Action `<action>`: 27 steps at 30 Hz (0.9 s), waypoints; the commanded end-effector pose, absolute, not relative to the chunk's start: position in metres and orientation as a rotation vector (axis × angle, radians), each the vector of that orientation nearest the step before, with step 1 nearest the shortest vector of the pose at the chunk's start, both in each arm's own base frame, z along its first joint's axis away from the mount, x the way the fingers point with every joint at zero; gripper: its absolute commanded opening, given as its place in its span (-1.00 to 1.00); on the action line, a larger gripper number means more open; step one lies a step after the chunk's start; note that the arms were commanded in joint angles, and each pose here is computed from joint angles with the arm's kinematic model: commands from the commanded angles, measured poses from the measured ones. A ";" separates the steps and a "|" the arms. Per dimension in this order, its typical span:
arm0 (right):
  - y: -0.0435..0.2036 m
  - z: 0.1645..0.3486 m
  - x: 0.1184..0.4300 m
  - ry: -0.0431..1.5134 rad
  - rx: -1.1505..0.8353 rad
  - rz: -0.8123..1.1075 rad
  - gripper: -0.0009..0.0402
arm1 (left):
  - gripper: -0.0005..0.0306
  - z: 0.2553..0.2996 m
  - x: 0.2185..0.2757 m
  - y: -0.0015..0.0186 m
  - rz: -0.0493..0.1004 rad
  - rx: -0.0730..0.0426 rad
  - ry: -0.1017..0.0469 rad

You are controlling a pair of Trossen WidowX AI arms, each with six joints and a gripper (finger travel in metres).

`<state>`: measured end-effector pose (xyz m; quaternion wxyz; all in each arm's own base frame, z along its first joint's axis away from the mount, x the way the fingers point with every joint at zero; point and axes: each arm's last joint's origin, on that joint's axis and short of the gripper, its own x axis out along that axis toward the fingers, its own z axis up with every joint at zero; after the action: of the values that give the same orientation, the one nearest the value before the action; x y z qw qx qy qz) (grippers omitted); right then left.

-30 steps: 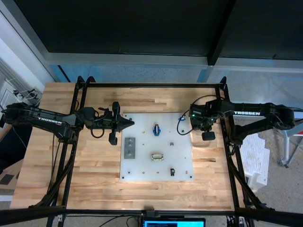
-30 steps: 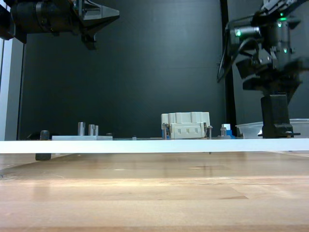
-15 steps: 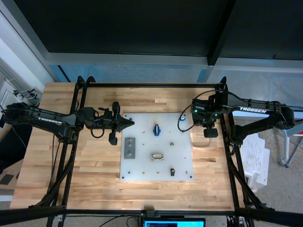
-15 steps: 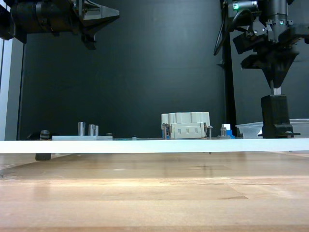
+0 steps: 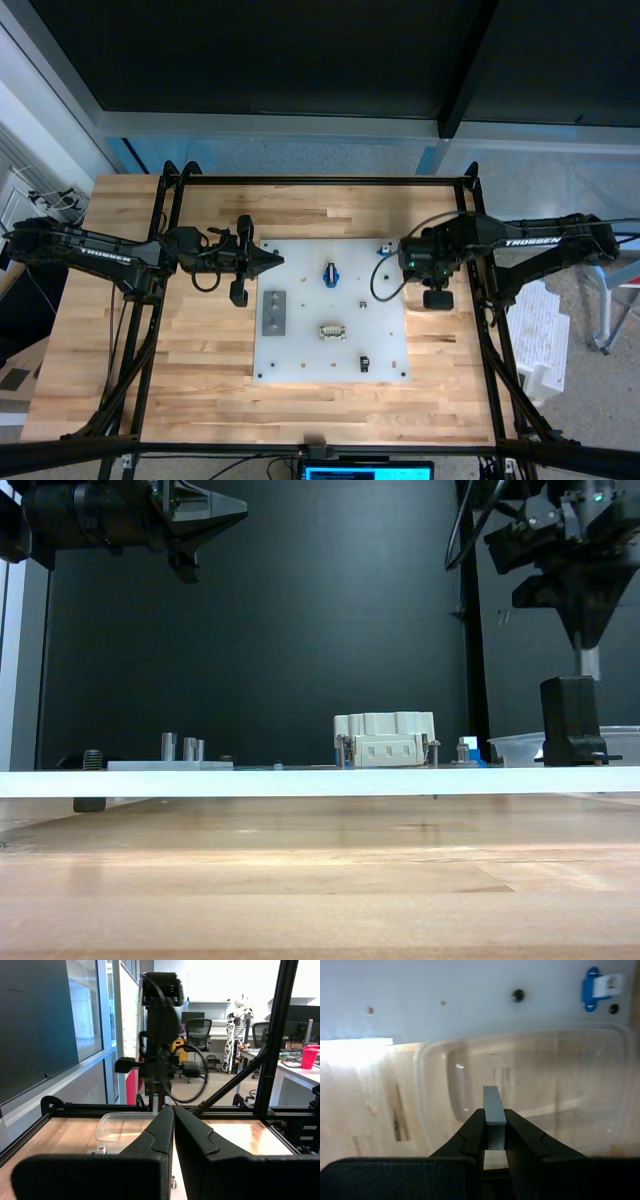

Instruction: Pick the 16mm bar and install on taskboard

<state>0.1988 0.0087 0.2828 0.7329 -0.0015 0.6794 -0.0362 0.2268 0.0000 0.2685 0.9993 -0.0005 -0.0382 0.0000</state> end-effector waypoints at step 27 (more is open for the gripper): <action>0.129 0.273 0.270 1.479 0.172 -0.184 -0.96 | -0.96 0.2686 0.2268 0.0000 0.000 -0.001 -0.077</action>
<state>0.2678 0.1264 0.2733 0.7324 0.0661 0.6738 -0.0724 0.2268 0.0000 0.2685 0.9993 -0.0005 -0.0380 0.0002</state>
